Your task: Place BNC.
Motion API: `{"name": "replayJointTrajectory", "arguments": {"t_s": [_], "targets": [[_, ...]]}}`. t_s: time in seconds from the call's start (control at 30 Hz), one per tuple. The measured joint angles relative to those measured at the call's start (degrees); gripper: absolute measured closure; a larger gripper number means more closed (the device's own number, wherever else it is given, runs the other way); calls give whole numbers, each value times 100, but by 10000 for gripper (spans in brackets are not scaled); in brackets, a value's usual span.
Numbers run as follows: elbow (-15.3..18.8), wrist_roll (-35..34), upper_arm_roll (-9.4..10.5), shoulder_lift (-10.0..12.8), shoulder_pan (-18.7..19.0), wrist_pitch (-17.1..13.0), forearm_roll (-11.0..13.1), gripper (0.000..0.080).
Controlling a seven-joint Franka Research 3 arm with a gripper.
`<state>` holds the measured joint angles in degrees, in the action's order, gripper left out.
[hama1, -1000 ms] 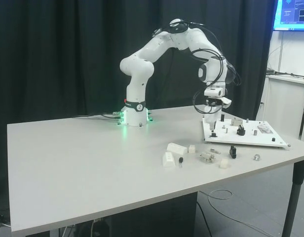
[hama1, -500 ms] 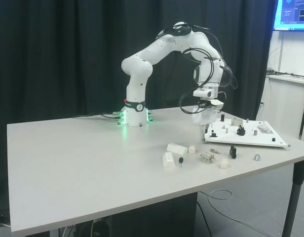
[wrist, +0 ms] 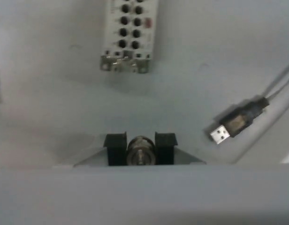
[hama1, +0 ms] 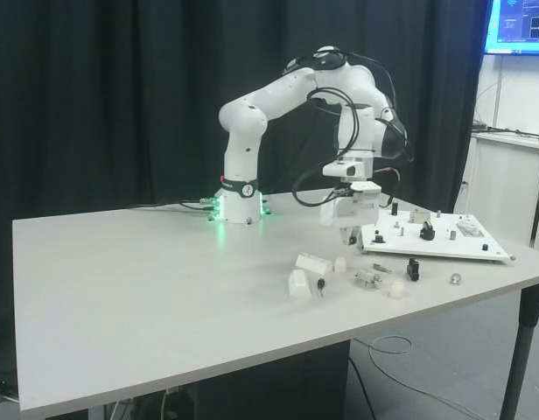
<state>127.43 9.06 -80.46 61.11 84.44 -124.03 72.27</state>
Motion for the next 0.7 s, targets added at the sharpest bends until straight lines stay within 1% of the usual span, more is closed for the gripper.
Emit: {"name": "replayJointTrajectory", "arguments": {"t_s": [0.2, 0.5, 0.6, 0.7], "targets": [[-217, 0, 0, 295, -325, 355, 237, 679], [-597, 25, 13, 826, -750, 888, 565, 679], [-710, 29, 37, 959, -860, 1005, 627, 679], [-808, 29, 96, 1020, -959, 1043, 637, 679]]}}
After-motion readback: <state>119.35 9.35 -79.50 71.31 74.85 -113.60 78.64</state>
